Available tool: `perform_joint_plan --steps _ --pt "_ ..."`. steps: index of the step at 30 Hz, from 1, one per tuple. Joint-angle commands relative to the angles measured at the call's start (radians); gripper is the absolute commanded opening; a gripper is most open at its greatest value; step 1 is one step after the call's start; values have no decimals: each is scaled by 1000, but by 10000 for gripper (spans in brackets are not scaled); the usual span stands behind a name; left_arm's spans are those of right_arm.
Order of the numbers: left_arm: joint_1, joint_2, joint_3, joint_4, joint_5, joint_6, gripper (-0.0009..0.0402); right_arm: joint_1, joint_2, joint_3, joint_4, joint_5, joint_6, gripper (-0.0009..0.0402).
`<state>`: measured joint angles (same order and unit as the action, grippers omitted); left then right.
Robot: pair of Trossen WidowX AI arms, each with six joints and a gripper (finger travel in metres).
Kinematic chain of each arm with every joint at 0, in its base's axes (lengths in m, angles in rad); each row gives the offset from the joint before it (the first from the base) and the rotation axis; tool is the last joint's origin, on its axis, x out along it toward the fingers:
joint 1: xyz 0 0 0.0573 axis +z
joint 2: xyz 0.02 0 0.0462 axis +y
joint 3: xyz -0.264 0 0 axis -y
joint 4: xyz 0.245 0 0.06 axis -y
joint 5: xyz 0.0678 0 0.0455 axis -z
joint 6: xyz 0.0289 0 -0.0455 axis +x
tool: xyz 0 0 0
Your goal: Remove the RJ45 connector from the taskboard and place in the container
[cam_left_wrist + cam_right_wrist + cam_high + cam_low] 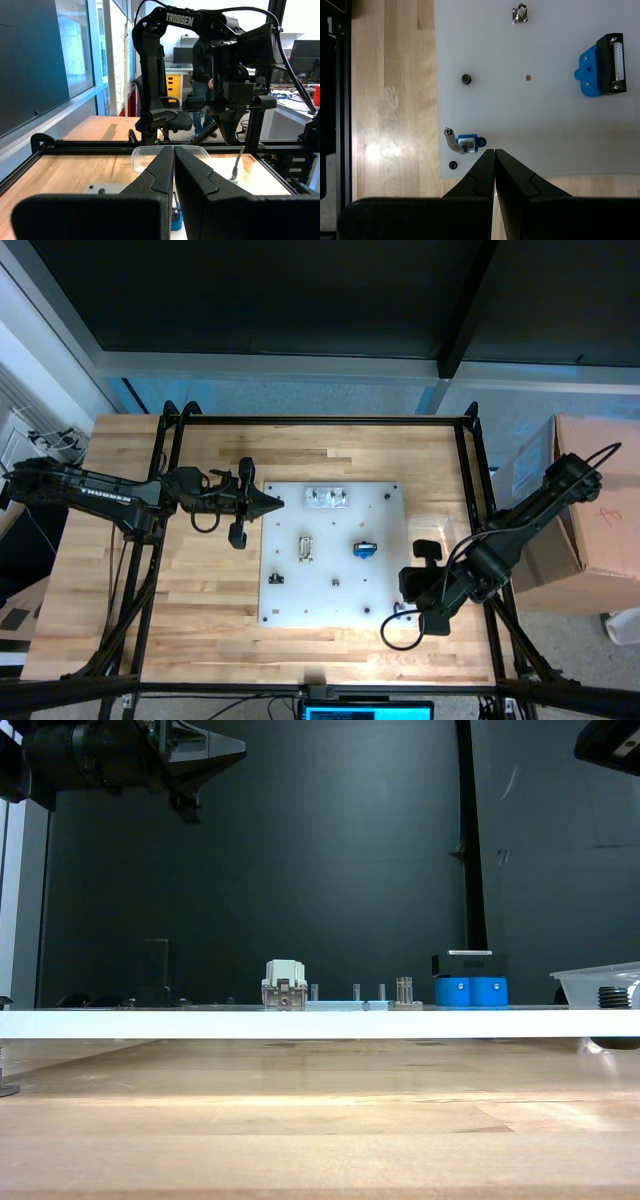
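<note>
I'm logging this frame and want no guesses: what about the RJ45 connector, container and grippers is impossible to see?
RJ45 connector: in its blue seat on the board; depth unclear, right wrist view looks straight down.
High view: it is too small to read.
Container: cut by low view's right edge.
Left gripper, over board's left edge, and right gripper, near the connector: jaws shut, empty.
</note>
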<state>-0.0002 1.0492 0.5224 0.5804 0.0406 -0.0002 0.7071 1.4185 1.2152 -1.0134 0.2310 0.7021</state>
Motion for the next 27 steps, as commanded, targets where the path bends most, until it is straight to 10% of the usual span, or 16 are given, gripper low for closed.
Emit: perform_joint_plan --steps 1,27 --pt "0 0 0 0 0 0 0 2 27 -1 -1 -44 -1 0" --pt "0 0 0 0 0 0 0 7 238 -3 21 -98 -3 24"
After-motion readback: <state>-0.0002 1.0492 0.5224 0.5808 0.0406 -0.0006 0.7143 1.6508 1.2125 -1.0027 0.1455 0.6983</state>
